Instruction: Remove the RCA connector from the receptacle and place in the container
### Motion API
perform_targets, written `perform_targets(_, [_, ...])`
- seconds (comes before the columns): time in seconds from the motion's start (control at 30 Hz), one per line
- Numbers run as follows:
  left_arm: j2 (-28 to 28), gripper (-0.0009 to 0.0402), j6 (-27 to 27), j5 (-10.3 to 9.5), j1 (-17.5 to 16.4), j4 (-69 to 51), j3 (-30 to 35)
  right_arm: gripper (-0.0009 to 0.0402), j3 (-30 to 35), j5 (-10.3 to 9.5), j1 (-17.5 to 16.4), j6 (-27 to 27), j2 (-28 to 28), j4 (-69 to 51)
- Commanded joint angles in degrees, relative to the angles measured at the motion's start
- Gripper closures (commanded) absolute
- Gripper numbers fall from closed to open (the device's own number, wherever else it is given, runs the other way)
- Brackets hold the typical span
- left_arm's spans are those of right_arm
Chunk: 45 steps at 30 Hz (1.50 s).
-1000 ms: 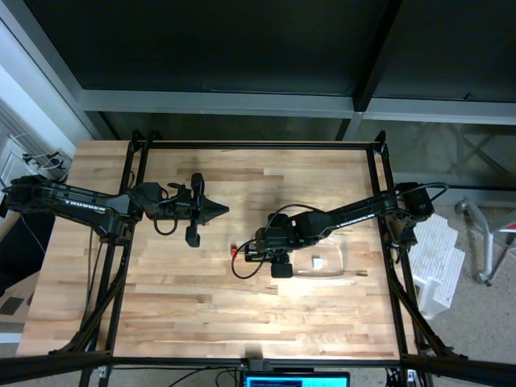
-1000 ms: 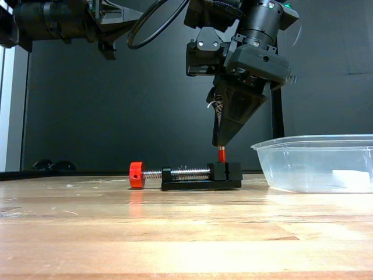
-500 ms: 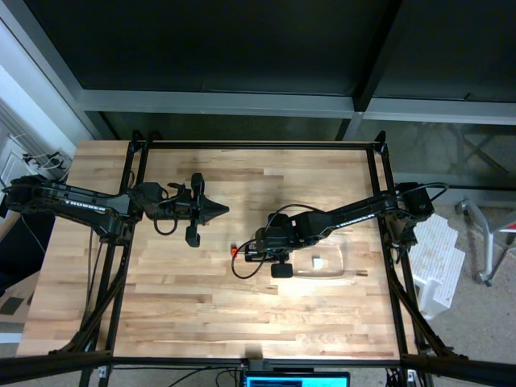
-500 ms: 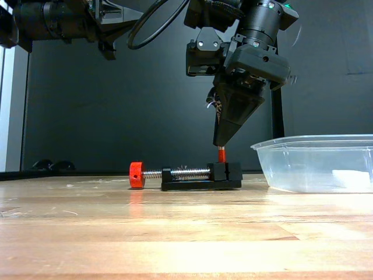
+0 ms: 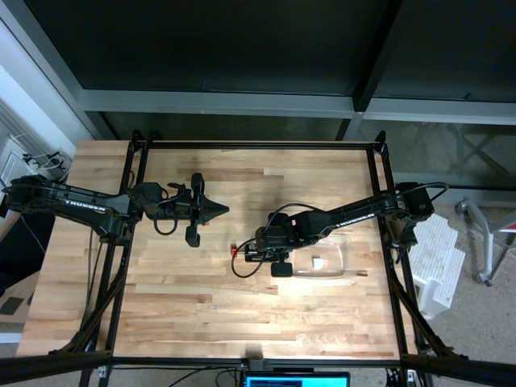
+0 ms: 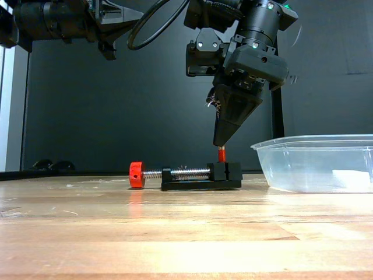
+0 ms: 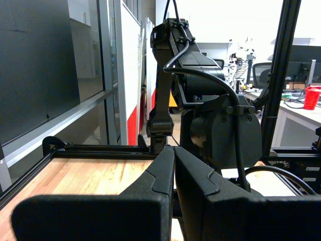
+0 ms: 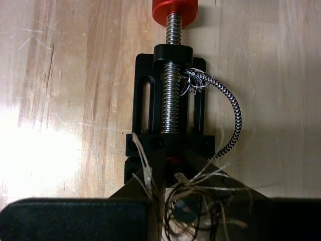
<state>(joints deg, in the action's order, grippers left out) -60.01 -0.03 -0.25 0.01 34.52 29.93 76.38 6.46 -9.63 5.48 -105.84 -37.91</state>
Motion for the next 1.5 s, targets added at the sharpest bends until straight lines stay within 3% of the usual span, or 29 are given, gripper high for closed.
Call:
perform_targets(0.03, [0.0,0.0393,0.02,0.02,0.0,0.02,0.02,0.0394,0.02,0.0,0.0,0.02,0.9,0.04])
perform_targets(0.67, [0.0,0.0393,0.0,0.0,0.0,0.02,0.02,0.0393,0.02,0.0,0.0,0.04,9.9,-0.87])
perform_targets(1.5, [0.0,0.0393,0.0,0.02,-0.02,0.02,0.02,0.0393,-2.6,-0.02,-1.73,1.18,14.27,-2.34])
